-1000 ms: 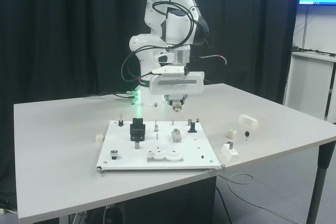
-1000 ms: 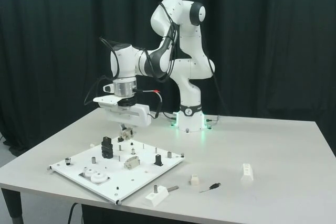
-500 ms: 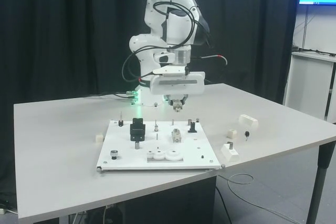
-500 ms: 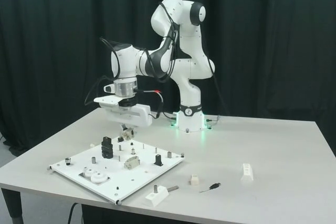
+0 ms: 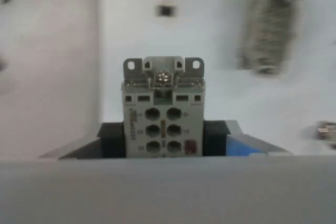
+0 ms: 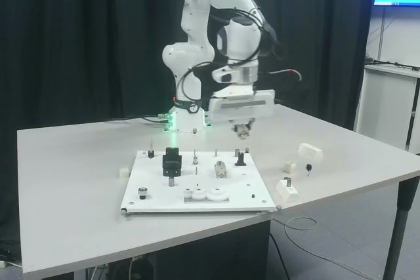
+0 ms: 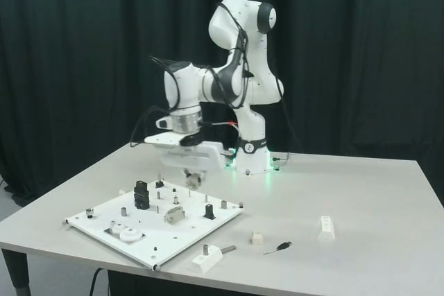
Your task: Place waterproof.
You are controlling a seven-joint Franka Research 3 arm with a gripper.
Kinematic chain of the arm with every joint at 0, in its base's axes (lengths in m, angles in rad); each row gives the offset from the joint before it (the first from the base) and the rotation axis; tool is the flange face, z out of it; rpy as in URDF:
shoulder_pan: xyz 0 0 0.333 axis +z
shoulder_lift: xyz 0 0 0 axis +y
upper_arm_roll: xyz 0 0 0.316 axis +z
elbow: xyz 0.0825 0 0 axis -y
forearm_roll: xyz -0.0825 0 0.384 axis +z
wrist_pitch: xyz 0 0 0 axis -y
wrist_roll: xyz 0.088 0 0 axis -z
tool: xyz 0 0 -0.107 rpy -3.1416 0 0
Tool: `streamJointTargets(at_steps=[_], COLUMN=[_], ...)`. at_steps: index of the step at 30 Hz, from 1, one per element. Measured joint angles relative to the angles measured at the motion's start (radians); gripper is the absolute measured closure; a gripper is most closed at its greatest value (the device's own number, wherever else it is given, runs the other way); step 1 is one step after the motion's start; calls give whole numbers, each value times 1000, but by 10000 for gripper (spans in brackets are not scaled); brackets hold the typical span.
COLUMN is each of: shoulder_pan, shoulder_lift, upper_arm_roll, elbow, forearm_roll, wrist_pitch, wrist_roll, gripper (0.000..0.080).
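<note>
The gripper is clamping a grey rectangular waterproof connector with six round sockets, holding it in the air above the far right edge of the flat white assembly board.

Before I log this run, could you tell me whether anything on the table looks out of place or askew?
The white assembly board lies skewed, one corner at the grey table front edge. Several small white blocks and a small black tool lie loose beside it. The gripper holds the grey connector squarely.
</note>
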Motion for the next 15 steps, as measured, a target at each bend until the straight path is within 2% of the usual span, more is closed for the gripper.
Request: streamJointTargets(at_steps=[6,15], shoulder_pan=[63,161], shoulder_lift=[5,34], upper_arm_roll=[23,72], elbow=[-2,2], forearm_roll=[29,53], wrist_pitch=[30,151], wrist_roll=[55,153], gripper=[494,494])
